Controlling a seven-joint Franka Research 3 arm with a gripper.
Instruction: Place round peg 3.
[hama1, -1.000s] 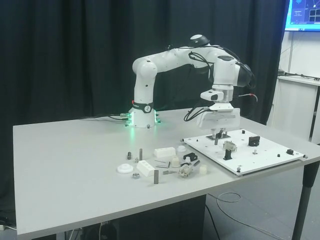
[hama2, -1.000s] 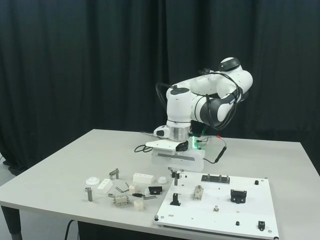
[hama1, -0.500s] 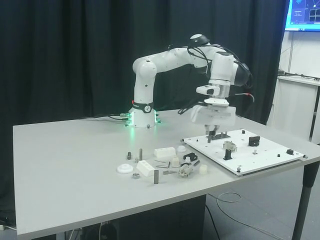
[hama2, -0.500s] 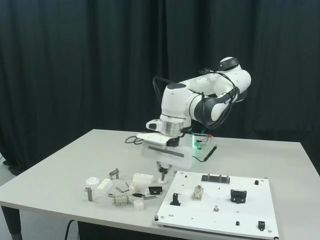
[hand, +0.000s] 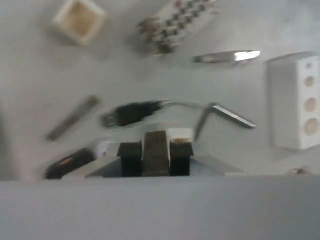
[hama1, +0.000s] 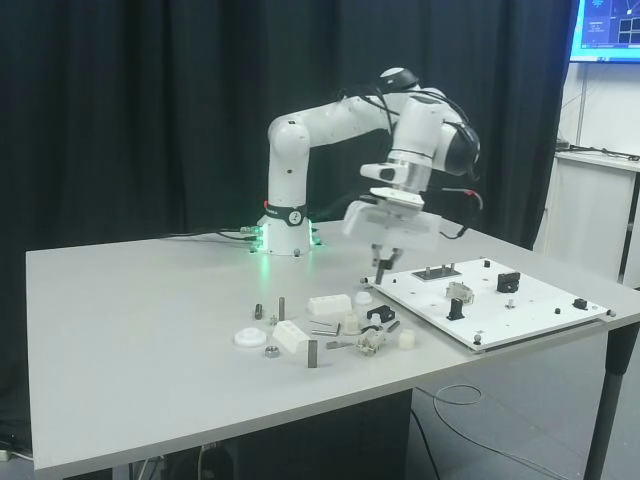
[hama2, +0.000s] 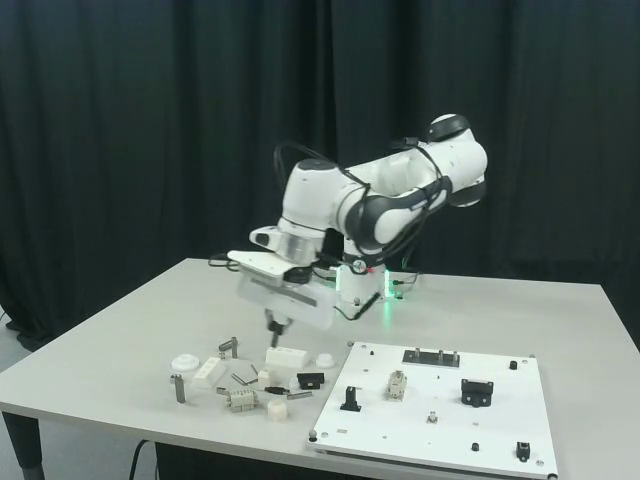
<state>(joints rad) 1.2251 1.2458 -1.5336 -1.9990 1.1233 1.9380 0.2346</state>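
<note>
Wrist view: the tool (hand: 156, 159) hangs over loose parts on the worktop (hand: 30, 85); whether its jaws grip anything I cannot tell.

First room view: the tool is left of the white board (hama1: 500, 300).

Second room view: round peg 3 cannot be picked out.

Grey table (hama1: 130, 320), white board (hama2: 440, 425) with black fixtures, white blocks (hama1: 329, 304), black curtain (hama2: 150, 120)

table (hama1: 130, 310): matt grey, smooth | arm (hama1: 330, 115): glossy white plastic shell | board (hama2: 440, 415): smooth white | curtain (hama2: 150, 120): black cloth | bent key (hand: 225, 114): shiny metal
</note>
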